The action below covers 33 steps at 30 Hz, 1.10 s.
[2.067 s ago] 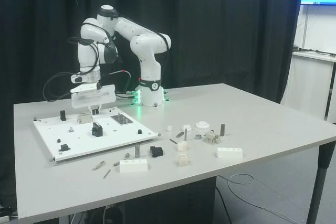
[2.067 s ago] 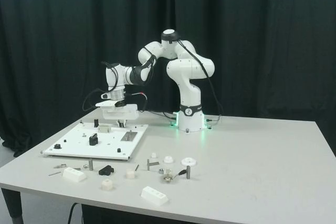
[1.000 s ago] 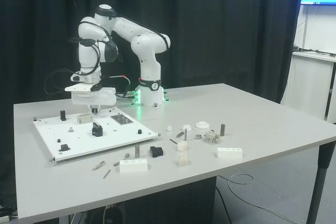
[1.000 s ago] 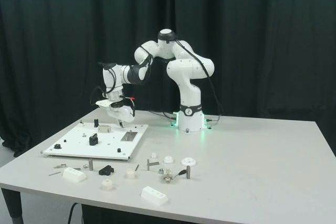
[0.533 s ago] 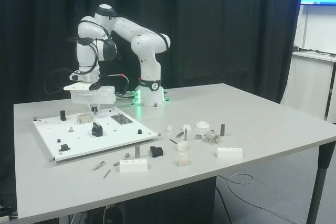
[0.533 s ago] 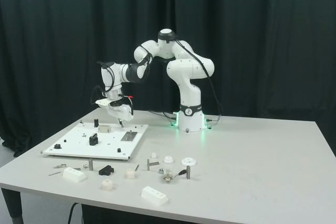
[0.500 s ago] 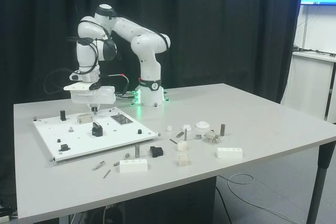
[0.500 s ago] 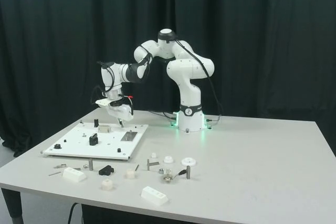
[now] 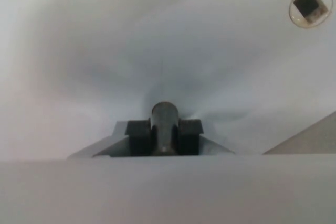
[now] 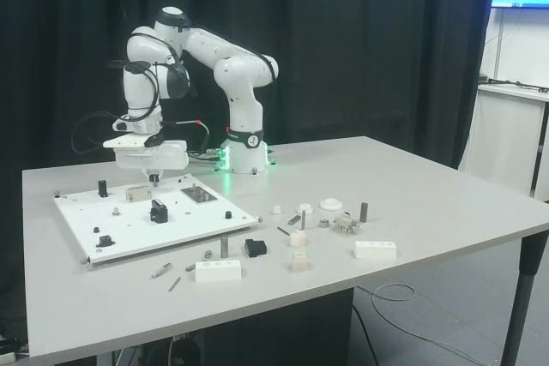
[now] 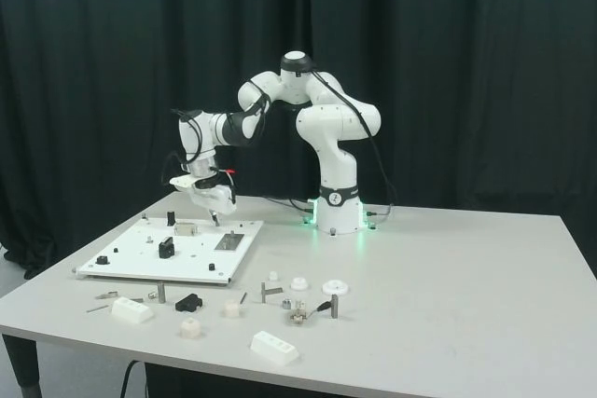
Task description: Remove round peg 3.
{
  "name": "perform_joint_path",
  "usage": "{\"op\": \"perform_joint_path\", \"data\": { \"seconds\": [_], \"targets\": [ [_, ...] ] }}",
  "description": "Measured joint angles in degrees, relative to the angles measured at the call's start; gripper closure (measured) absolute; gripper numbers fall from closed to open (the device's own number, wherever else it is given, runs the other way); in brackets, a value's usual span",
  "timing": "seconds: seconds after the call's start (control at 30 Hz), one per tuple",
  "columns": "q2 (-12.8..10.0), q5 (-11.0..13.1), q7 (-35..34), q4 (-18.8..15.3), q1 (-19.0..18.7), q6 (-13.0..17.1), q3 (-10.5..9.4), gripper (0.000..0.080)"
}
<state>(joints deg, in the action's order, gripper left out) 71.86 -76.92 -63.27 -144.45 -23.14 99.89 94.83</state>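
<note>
In the wrist view my gripper (image 9: 164, 139) is shut on a grey round peg (image 9: 164, 115), which stands between the two black pads (image 9: 138, 137). The peg hangs over the white board (image 9: 105, 51). The room views place my gripper (image 10: 153, 177) (image 11: 215, 215) over the far part of the white board (image 10: 189, 223) (image 11: 131, 266), beside a small grey block (image 10: 137, 194). The peg itself is too small to make out in the room views. A round recess with a dark square piece (image 9: 311, 4) lies in the board nearby.
Black parts (image 10: 159, 210) (image 10: 103, 188) stand on the board. In front of and to the right of it lie loose pieces on the grey table (image 10: 429, 186): white blocks (image 10: 218, 272) (image 10: 375, 249), a black part (image 10: 255, 248), an upright grey peg (image 10: 364, 211), a white gear (image 10: 330, 205).
The hand has turned about its axis and shifted a little to the left above the board's far part. In the last half second it barely moved.
</note>
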Motion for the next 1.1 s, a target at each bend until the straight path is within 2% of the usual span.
{"op": "perform_joint_path", "data": {
  "seconds": [0.4, 0.7, 1.1],
  "targets": [
    [0.00, 0.19, -0.81, 0.04, 0.01, 0.00, -0.04, 0.0697],
    [0.00, 0.19, 4.14, 0.01, 0.00, 0.18, 0.09, 0.0697],
    [-0.01, 0.19, 6.77, -0.04, 0.04, 0.88, 0.36, 0.0697]
  ]
}}
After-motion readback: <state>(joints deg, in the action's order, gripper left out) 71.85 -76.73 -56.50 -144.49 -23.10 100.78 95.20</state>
